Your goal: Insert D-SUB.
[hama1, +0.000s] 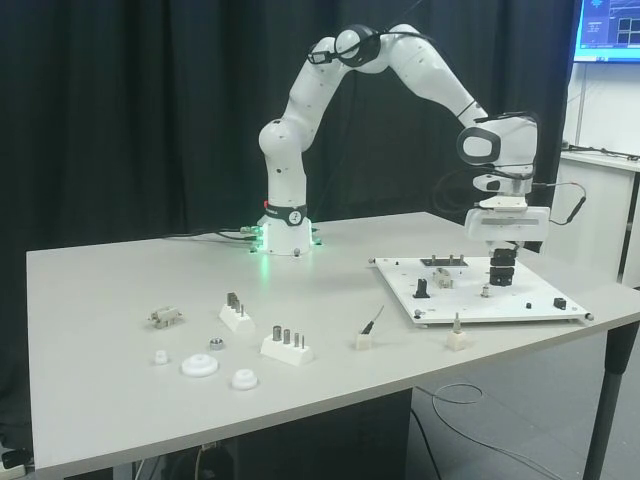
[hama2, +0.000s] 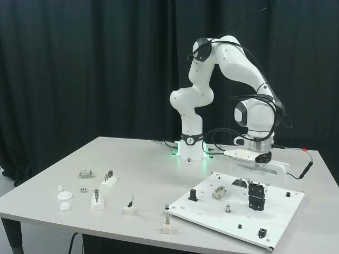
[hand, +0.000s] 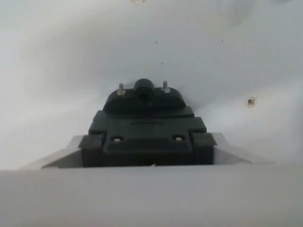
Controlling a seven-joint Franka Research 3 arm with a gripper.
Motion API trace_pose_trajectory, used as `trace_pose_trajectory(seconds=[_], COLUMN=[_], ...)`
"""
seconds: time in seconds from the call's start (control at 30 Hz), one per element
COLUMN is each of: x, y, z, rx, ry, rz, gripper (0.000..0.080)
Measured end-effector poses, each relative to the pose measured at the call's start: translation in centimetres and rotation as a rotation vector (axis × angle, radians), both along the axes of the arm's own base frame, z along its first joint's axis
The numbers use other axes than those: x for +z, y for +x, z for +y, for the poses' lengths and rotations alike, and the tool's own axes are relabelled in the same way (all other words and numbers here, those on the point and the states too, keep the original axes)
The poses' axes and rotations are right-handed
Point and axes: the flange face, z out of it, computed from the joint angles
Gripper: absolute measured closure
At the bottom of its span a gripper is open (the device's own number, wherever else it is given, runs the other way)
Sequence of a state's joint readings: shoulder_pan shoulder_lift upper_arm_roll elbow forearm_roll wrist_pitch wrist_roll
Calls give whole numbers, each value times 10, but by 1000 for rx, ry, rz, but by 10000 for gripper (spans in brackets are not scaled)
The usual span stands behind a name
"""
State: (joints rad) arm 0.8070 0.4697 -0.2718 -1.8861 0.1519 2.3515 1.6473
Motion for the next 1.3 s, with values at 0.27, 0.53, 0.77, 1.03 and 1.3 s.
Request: trace_pose_trajectory(seconds=[0.27,0.53,0.77,1.03,1.3], x=[0,0,0,0,0], y=[-2,-2,-2,-2,-3], z=[0,0,0,1,3], rx=[-5,0,10,4,7], ry=[-3,-7,-15,-15,-12], rz=[5,2,-5,-8,-15], gripper=[416,416,416,416,416])
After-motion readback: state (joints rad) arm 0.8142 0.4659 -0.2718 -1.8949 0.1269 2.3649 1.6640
